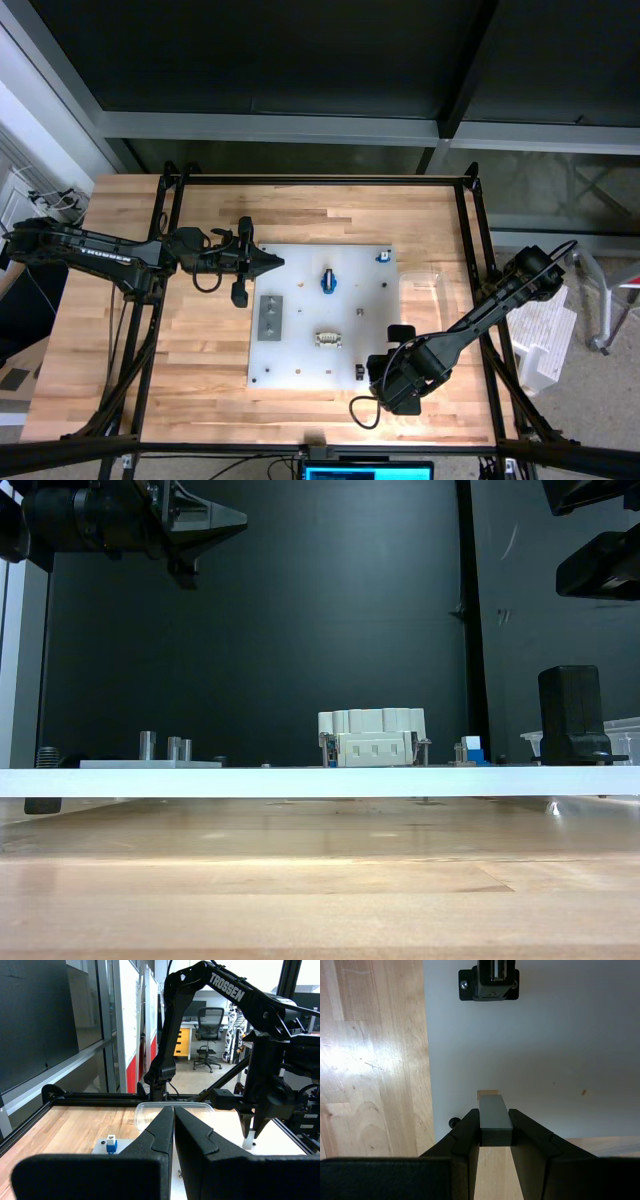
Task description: Pick the 16mm bar and install on taskboard
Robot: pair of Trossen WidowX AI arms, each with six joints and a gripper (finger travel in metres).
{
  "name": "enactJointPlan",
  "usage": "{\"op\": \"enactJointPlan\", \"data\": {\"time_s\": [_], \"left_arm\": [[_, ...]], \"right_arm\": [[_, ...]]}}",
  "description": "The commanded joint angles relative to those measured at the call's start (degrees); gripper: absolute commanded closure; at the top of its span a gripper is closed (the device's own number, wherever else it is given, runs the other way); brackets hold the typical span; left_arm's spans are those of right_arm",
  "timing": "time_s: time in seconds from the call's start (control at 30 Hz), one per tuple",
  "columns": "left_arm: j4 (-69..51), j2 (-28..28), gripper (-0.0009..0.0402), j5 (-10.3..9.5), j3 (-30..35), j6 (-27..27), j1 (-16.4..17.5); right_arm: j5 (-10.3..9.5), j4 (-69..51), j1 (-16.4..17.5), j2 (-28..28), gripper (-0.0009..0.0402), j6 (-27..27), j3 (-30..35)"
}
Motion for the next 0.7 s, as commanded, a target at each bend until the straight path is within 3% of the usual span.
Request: {"op": "enactJointPlan", "data": {"time_s": [0.03,0.7], "left_arm": [[0.00,0.02,0.0393,0.02,0.02,0.00,0.00],[0.00,0.02,0.0393,0.02,0.02,0.00,0.00]], "right_arm": [[0.02,0.17,0.02,-0.02,0.0381,0.00,0.02],[0.44,0.70,0.00,-0.02,0.0381,-0.11,-0.44]]}}
